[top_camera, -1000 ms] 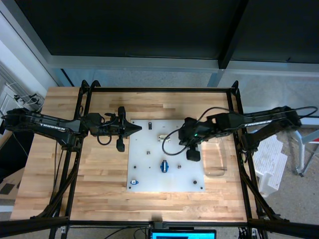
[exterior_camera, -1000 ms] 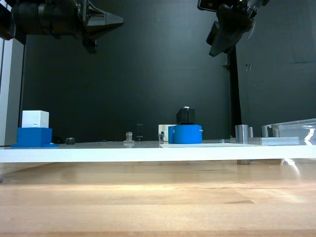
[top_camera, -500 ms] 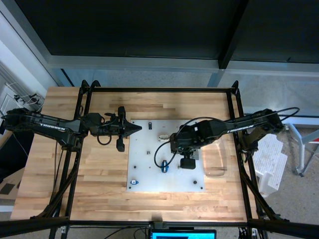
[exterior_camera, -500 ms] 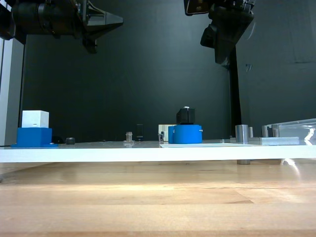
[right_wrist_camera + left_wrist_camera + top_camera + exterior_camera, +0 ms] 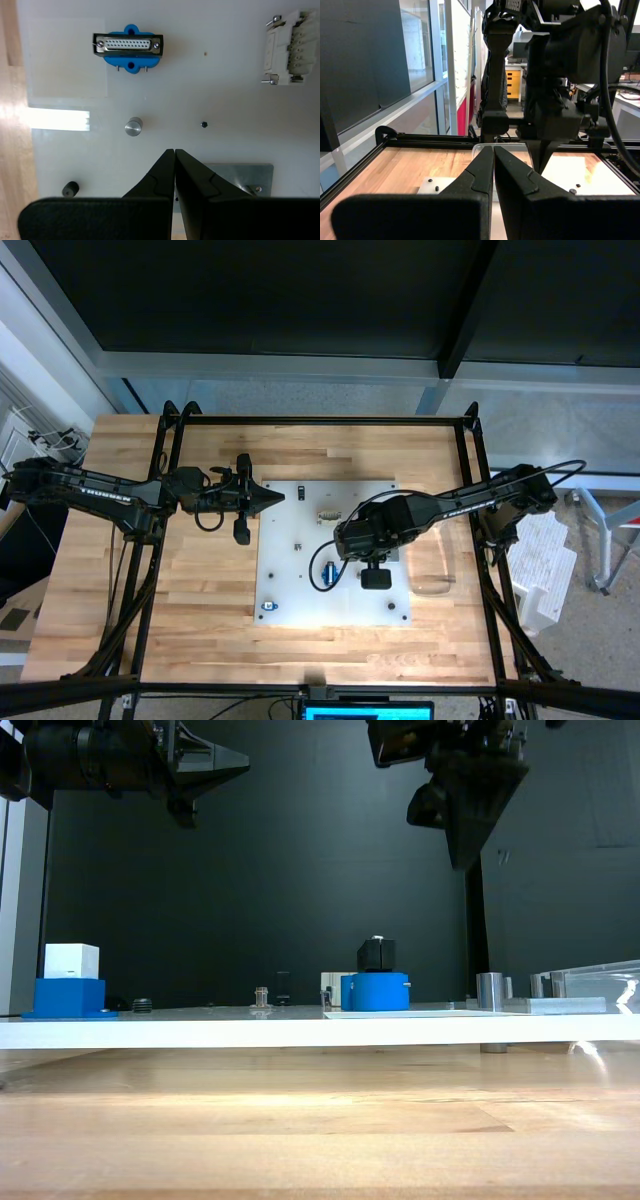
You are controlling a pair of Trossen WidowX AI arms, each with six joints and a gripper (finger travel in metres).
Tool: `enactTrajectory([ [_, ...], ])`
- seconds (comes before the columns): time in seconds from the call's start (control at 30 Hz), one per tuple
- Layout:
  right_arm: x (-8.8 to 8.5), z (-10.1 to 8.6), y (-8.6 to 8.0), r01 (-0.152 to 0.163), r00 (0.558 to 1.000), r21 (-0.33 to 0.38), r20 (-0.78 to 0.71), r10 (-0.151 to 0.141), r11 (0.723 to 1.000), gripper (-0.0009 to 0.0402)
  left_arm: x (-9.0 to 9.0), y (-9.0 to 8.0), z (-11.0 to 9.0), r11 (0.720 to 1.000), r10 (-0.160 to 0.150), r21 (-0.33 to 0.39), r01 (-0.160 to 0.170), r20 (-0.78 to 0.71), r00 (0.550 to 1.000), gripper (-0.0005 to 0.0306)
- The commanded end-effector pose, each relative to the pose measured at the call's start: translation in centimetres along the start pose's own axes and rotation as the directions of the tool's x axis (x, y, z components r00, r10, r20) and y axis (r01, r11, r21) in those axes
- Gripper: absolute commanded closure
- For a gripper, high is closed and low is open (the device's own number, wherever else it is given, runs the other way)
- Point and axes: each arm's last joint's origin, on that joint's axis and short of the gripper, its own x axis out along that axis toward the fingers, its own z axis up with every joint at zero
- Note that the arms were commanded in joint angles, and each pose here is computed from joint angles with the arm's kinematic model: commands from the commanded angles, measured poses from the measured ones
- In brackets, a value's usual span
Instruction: Remove the 16mm cylinder and place in the container
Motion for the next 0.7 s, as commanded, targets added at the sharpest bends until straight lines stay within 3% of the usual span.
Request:
enactTrajectory([
  [0.03,0.6,0.1,0.2,0.001,1.0,-0.006,-0.017,-0.001,1.0,0.0393,0.0,0.0,0.0,1.0,0.0,0.0,0.0,-0.001,1.0,0.03],
  [0.7,1.6,-0.1,0.7,-0.001,1.0,-0.021,-0.015,0.001,1.0,0.0393,0.0,0.0,0.0,1.0,0.0,0.0,0.0,-0.001,1.0,0.03],
])
